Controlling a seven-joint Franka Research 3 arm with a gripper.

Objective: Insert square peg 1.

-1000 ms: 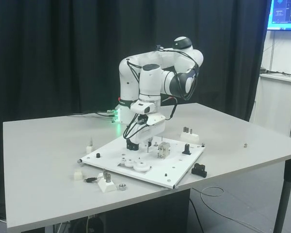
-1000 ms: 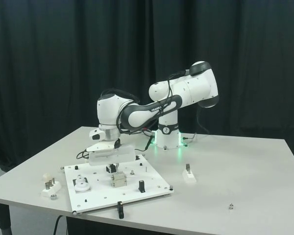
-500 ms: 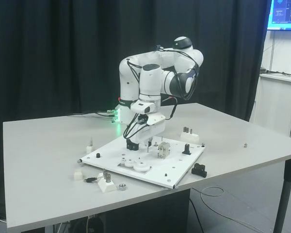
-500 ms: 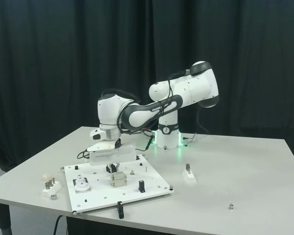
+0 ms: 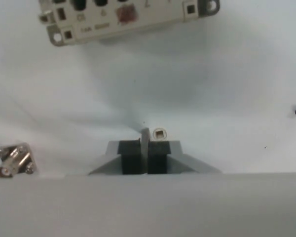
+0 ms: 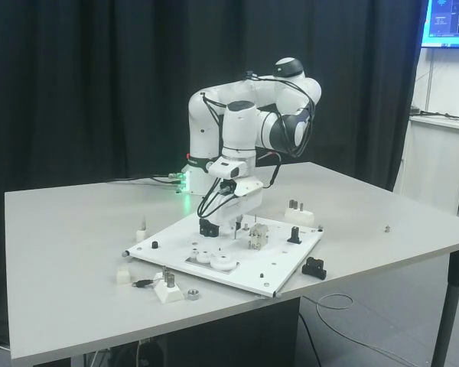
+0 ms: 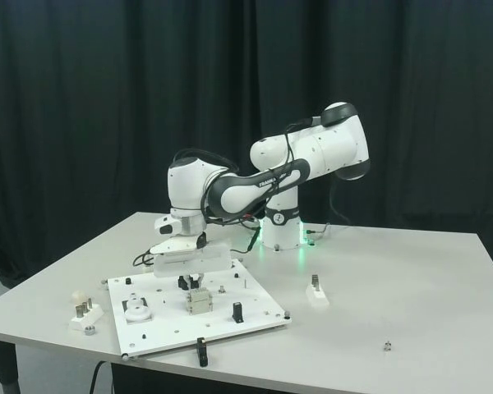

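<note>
The white arm (image 6: pixel 245 122) bends forward from its base and holds the gripper (image 5: pixel 144 148) low over the white board (image 6: pixel 283 264) that lies on the grey table (image 6: pixel 69 229). In the wrist view the two black fingers (image 5: pixel 129 157) stand close together, pressed on a thin grey peg (image 5: pixel 145 139) between them, so the gripper is closed on this peg. The peg stands upright and its end is over the white surface of the board. Just beside the peg there is a small round piece with a square hole (image 5: pixel 159 133); the peg is next to it, not inside it. If the tip of the peg touches the board cannot be seen.

Farther from the fingers in the wrist view lies a flat plate with several sockets (image 5: pixel 123 17). A small metal connector (image 5: pixel 14 160) lies to one side. In the first room view, a metal block (image 6: pixel 258 235) stands on the board near the gripper, and two white gears (image 6: pixel 216 261) lie nearer to the front edge. A small white stand with pegs (image 7: pixel 316 294) is on the table, apart from the board.
</note>
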